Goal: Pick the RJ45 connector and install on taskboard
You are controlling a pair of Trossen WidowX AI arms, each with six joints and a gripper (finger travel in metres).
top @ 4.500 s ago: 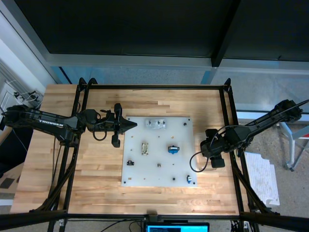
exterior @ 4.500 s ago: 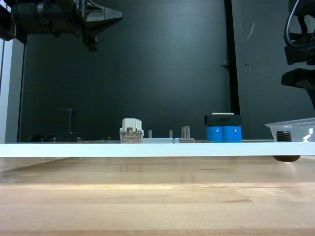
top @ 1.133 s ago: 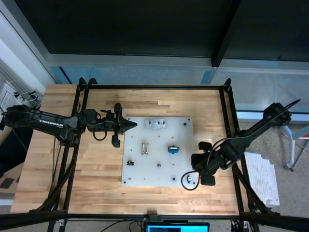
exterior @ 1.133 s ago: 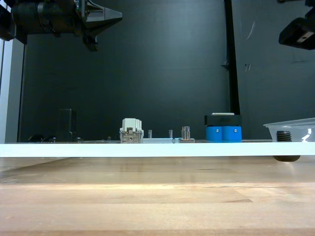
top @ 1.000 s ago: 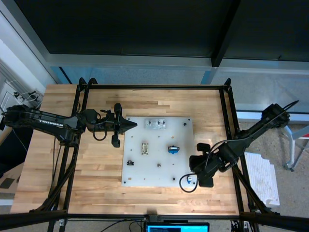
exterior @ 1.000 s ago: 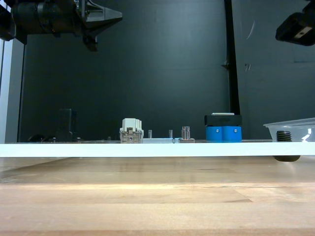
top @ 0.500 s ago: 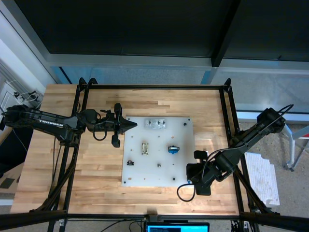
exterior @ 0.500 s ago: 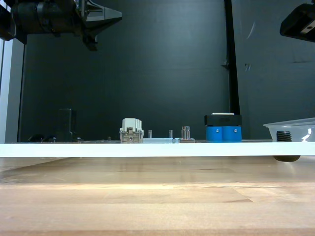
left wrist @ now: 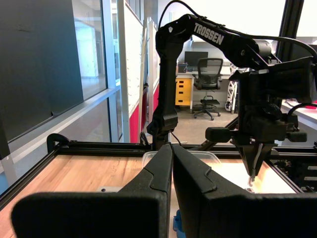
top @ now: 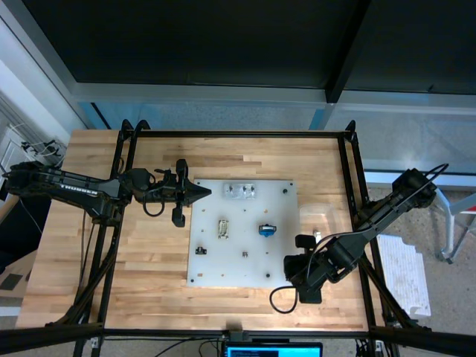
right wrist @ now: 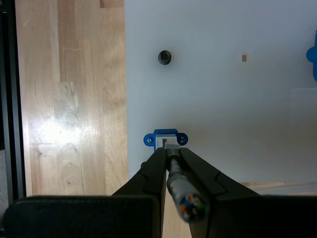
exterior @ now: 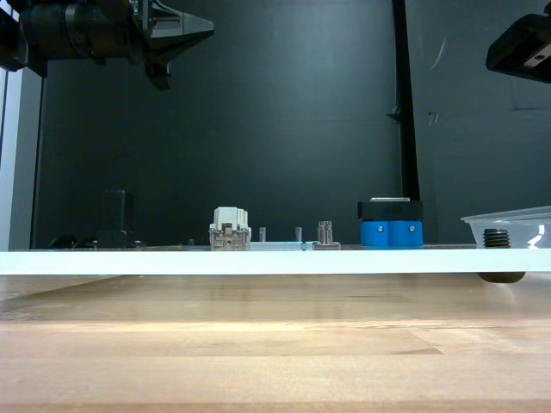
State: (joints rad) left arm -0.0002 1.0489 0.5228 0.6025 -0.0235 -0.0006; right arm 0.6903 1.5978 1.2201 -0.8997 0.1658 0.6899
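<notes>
The taskboard point(top: 242, 230) is a white square plate in the middle of the table. My right gripper point(right wrist: 170, 151) is shut on the RJ45 connector point(right wrist: 171, 146), a tiny whitish plug on a short cable stub point(right wrist: 184, 196). The plug's tip sits at a small blue fitting point(right wrist: 166, 138) by the board's edge; whether it touches cannot be told. Seen from above, the right gripper point(top: 293, 273) hangs over the board's near right corner. My left gripper point(top: 201, 192) hovers shut and high at the board's far left edge, its fingers point(left wrist: 163, 163) pressed together.
The board carries a beige fitting point(exterior: 229, 231), a metal post point(exterior: 325, 233) and a blue and black block point(exterior: 390, 224). A clear plastic tray point(exterior: 510, 225) stands to the right of the board. A black frame point(top: 349, 193) rims the wooden table.
The right arm has swung from the tray at the right towards me and inward, ending over the board's near right corner. The left arm has stayed still.
</notes>
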